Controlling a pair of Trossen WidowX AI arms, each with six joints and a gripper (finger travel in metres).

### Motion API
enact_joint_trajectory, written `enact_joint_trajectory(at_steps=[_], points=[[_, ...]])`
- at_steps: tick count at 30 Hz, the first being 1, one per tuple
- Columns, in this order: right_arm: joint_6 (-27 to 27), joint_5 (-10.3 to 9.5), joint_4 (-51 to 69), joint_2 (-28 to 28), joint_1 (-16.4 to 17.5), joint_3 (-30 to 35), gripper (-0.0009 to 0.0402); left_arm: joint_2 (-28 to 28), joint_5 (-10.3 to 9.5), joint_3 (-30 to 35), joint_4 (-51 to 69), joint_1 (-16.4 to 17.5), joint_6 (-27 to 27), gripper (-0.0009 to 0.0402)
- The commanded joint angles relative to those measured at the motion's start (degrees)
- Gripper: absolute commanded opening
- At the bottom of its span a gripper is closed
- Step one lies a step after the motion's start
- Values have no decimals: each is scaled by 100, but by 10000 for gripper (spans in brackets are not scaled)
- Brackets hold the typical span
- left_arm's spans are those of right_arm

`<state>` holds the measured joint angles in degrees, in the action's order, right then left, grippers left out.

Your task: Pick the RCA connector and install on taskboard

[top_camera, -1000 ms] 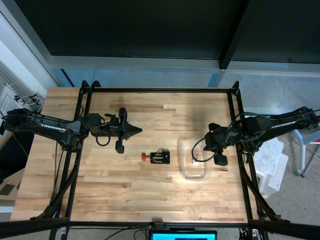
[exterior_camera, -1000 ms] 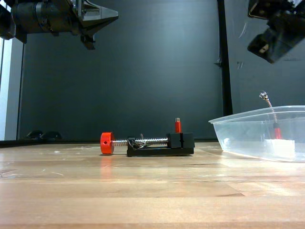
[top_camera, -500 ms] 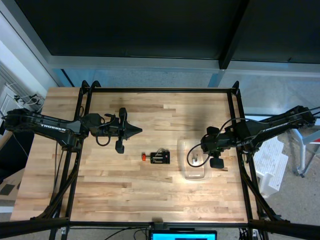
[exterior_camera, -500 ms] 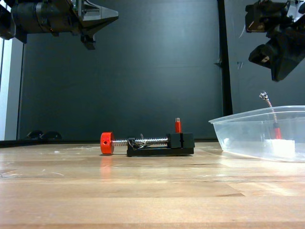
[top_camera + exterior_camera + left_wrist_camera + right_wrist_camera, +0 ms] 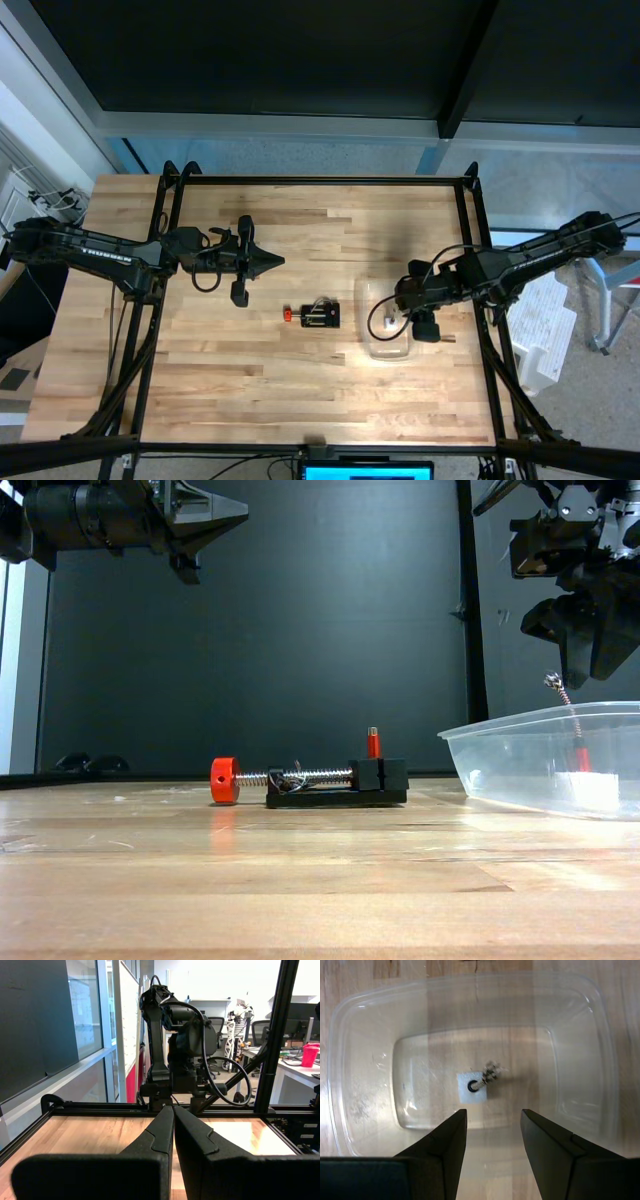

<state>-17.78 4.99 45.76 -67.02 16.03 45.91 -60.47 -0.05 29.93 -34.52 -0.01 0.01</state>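
While right gripper (image 5: 492, 1119), jaws apart, overhangs tray (image 5: 601, 1060), RCA connector (image 5: 488, 1072) partly hidden, left gripper (image 5: 173, 1110) aloft, jaws together.

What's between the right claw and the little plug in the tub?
Only air, in the right wrist view: the open right gripper hangs above the RCA connector. The shut left gripper is raised at left.

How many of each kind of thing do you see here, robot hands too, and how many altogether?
grippers: 2, the left gripper shut, high over the table's left; the right gripper open above the clear tray
taskboard: 1
clear tray: 1
white cube: 1
RCA connector: 1
total: 6
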Motion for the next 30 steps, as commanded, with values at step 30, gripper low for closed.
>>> enact_joint_trajectory(at_steps=[30], points=[[-186,212,-1084,-933,262,-339,190,-2,2,2,-2,2,-2,0]])
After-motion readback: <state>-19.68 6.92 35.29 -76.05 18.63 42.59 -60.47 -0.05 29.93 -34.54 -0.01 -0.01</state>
